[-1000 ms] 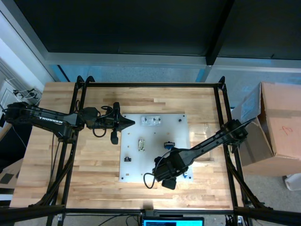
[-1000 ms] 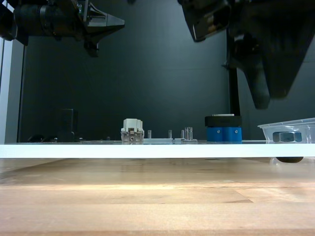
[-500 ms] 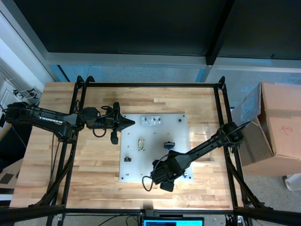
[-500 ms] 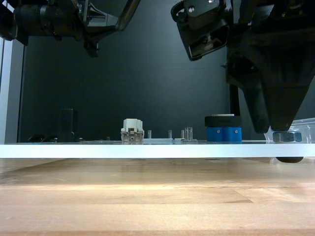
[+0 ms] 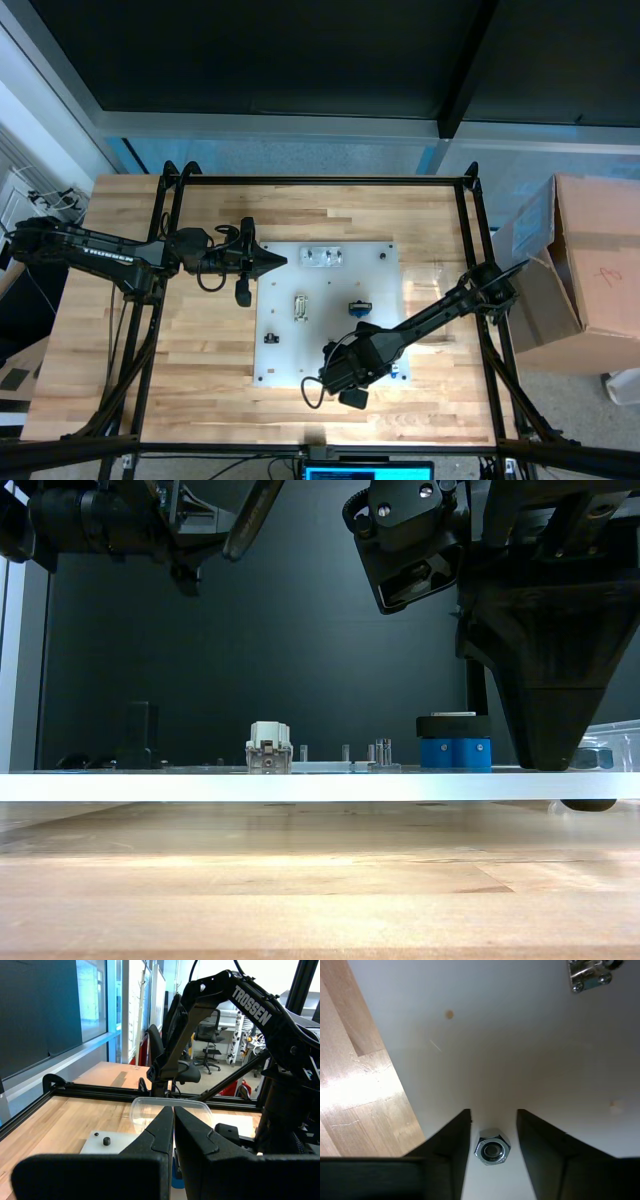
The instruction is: Unfasten the M12 nut and place it in the container
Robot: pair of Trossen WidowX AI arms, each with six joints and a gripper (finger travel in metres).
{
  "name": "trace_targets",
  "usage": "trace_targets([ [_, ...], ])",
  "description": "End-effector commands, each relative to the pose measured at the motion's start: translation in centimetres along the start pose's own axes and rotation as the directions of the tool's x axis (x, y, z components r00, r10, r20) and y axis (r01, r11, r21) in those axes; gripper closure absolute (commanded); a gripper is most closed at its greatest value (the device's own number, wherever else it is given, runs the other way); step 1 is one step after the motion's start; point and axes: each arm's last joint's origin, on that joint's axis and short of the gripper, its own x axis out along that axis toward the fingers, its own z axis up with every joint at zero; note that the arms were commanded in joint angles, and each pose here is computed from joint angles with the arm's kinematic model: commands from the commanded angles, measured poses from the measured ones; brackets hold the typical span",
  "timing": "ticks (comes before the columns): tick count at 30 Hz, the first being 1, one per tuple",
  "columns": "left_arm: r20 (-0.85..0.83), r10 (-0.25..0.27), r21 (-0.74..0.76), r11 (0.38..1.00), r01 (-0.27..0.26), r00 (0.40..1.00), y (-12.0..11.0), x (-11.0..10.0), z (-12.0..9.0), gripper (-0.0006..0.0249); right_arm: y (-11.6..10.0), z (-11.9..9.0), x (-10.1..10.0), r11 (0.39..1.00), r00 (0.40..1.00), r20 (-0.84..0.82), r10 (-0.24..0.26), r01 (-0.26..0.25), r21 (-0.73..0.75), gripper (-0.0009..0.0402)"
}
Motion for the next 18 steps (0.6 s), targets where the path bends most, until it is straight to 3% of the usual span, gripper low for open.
trace_targets([
  [1,0.000,0.000,0.000,1.000,0.000,1.000,0.0,0.0,0.0,0.0243,0.0,0.0,0.0,1.000,1.000,0.001,-0.003,0.003,0.000,0.0331],
  [7,0.000,0.000,0.000,1.000,0.000,1.000,0.0,0.0,0.0,0.0243,-0.1,0.0,-0.4,1.000,1.000,0.010,0.005,-0.005,-0.002,0.0397],
  [18,0.001,0.000,0.000,1.000,0.000,1.000,0.0,0.0,0.0,0.0243,-0.7,-0.5,-2.9,1.000,0.999,0.028,0.023,-0.023,0.003,0.0392],
])
